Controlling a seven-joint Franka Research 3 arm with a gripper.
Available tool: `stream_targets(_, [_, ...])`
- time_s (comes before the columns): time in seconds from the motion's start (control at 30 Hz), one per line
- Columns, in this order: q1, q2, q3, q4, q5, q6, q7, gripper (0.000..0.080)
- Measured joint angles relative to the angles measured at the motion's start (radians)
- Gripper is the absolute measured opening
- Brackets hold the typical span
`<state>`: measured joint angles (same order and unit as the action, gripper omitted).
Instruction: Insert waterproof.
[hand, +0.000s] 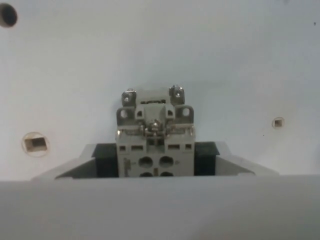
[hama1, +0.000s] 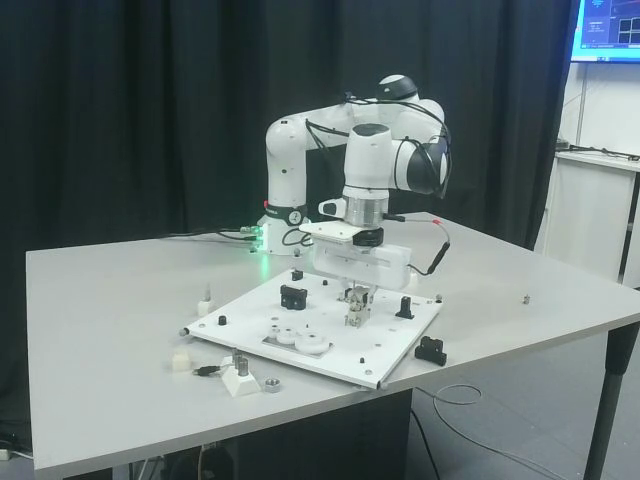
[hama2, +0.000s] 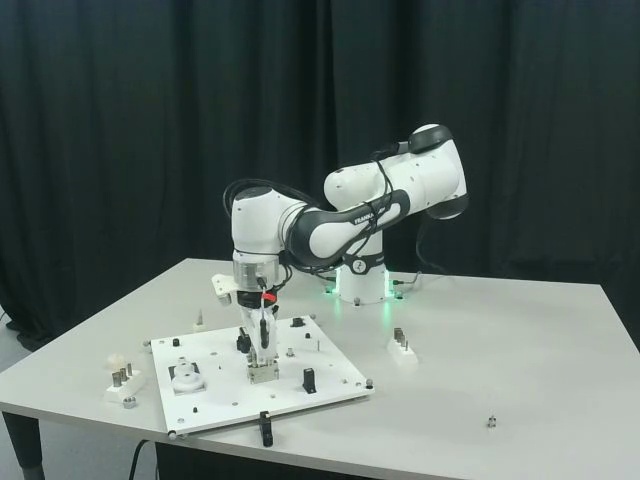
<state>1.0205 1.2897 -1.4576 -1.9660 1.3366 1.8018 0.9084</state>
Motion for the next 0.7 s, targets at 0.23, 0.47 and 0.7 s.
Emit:
stream_targets(0.23, [-0.001,0.001,0.002,0.007,-0.022,-0.006,0.005,0.0310])
stream_targets(0.47, [-0.002,0.001,0.002,0.009,-0.023,-0.007,0.013,0.0310])
stream_targets(0.7, [-0.003,0.001,0.002,0.010,-0.022,-0.005,0.030,0.0310])
